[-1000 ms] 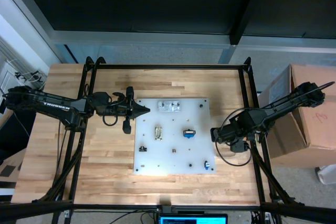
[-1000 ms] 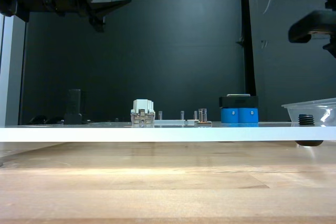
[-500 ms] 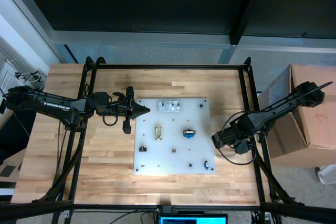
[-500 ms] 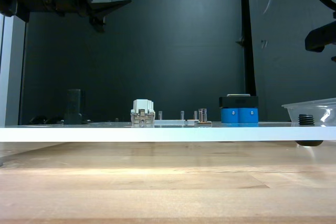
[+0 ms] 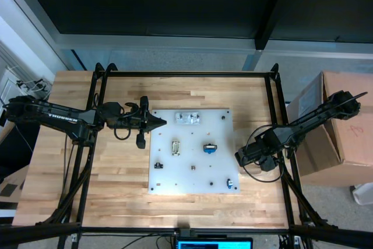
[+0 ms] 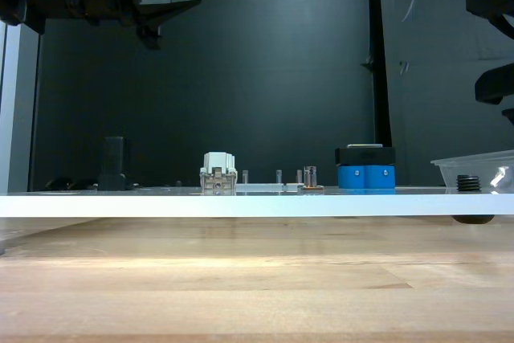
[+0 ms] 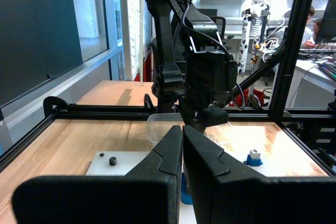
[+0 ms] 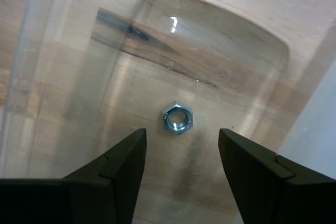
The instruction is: Pick the M12 nut and place it on its threads and fasten
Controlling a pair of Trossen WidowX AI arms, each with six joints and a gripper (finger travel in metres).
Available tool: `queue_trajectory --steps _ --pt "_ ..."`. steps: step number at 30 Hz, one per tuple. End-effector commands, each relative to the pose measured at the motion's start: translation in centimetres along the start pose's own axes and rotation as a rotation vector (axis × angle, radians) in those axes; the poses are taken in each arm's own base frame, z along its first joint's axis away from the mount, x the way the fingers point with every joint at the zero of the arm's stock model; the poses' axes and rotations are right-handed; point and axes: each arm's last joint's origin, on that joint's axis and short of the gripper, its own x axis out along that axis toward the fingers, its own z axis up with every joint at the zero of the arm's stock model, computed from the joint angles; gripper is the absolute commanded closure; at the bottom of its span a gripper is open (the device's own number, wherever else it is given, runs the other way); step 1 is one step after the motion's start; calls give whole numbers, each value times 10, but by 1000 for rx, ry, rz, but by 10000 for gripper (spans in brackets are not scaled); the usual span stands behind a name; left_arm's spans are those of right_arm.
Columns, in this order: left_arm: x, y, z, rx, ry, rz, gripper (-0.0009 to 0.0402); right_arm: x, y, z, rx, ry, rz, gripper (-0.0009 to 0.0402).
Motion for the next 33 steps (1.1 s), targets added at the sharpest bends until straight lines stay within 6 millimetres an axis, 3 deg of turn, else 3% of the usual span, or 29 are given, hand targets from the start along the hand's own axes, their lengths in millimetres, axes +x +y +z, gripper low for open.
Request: queue_trajectory --steps 1,21,33 --pt "0 0 0 0 0 0 393 3 1 0 -47 0 -1 182" --pt "0 0 0 0 0 0 393 26 1 0 -89 0 12 216" --pt "0 0 0 0 0 0 393 27 0 0 -81 0 19 303"
